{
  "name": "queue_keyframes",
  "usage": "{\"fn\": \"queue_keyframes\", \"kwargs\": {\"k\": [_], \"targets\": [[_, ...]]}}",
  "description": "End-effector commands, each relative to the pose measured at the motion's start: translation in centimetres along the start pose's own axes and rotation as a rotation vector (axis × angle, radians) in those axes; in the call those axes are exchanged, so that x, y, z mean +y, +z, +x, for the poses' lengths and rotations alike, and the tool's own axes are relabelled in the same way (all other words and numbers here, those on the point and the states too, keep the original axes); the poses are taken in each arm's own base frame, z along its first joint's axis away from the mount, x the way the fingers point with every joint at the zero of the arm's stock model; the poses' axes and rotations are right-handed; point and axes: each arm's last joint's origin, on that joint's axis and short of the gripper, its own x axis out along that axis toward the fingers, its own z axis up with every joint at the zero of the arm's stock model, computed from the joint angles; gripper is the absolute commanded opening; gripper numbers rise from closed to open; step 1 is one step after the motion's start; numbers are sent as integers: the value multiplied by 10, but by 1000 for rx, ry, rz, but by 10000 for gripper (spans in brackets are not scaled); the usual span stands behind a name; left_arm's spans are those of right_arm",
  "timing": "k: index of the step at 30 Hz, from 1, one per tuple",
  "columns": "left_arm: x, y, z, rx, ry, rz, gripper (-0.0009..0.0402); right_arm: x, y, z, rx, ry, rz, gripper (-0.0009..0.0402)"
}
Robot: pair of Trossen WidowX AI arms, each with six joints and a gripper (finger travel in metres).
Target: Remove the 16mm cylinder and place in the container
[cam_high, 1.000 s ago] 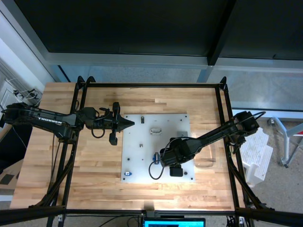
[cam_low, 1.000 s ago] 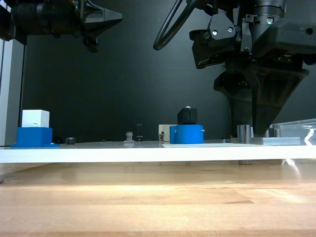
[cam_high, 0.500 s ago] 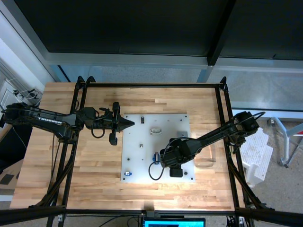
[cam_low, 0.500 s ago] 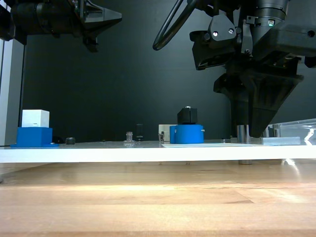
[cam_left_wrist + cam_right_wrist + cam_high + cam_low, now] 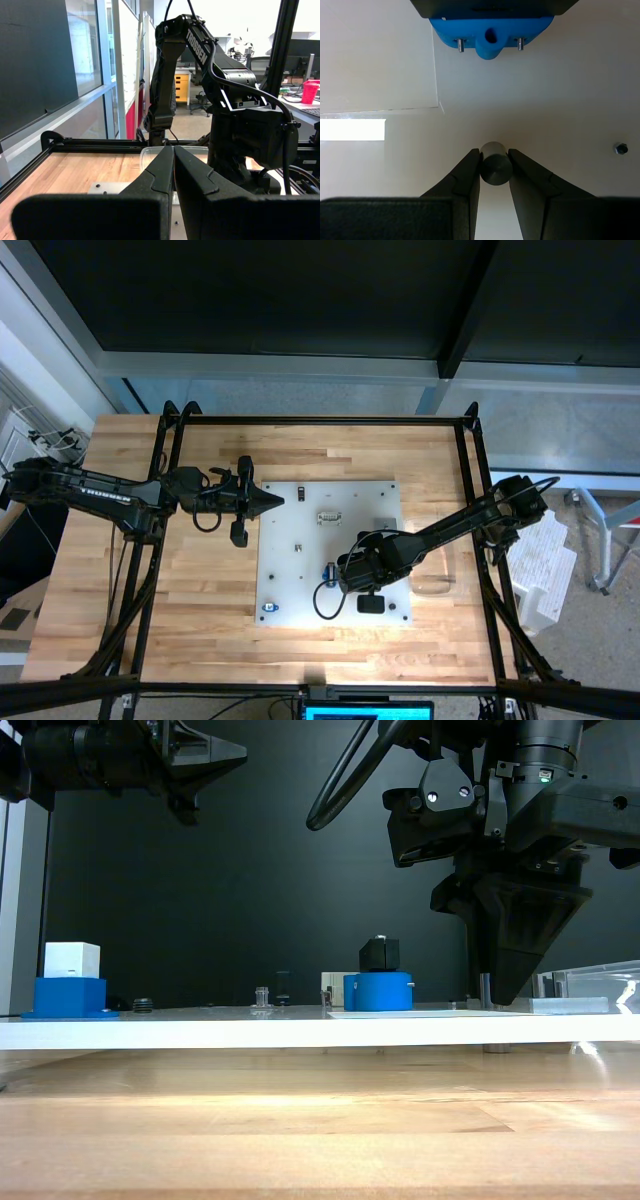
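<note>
The 16mm cylinder [image 5: 495,164], a stubby silver peg, stands upright on the white board [image 5: 560,90]. My right gripper [image 5: 494,159] points straight down over it, and both fingers touch its sides. In the low view the right gripper [image 5: 490,998] hides most of the cylinder [image 5: 484,990], which still rests at board level. The arm hides it in the high view. The container [image 5: 441,570], a clear tub, lies just off the board's right edge and also shows as container [image 5: 600,980]. My left gripper [image 5: 276,500] hangs shut above the board's left edge, away from everything.
A blue-and-black part [image 5: 378,982] stands left of the cylinder, and a blue base with a white cube [image 5: 70,982] sits at the board's near left. A thin peg [image 5: 297,547] and a grey block [image 5: 384,523] stand farther back. A black frame [image 5: 320,421] rims the table.
My right gripper has shifted left over the cylinder and its fingers have come in against it. The left arm has not moved.
</note>
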Motion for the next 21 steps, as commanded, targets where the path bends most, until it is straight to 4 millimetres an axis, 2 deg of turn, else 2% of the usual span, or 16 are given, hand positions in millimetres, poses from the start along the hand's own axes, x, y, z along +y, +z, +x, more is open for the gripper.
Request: {"fn": "queue_keyframes", "kwargs": {"k": [1,5,21], "targets": [[0,0,0,0,0,0,0,0,0,0,1,5,-2,24],[0,0,0,0,0,0,0,0,0,0,1,6,-2,-1],[0,0,0,0,0,0,0,-2,-1,-12,-26,17,2,7]]}}
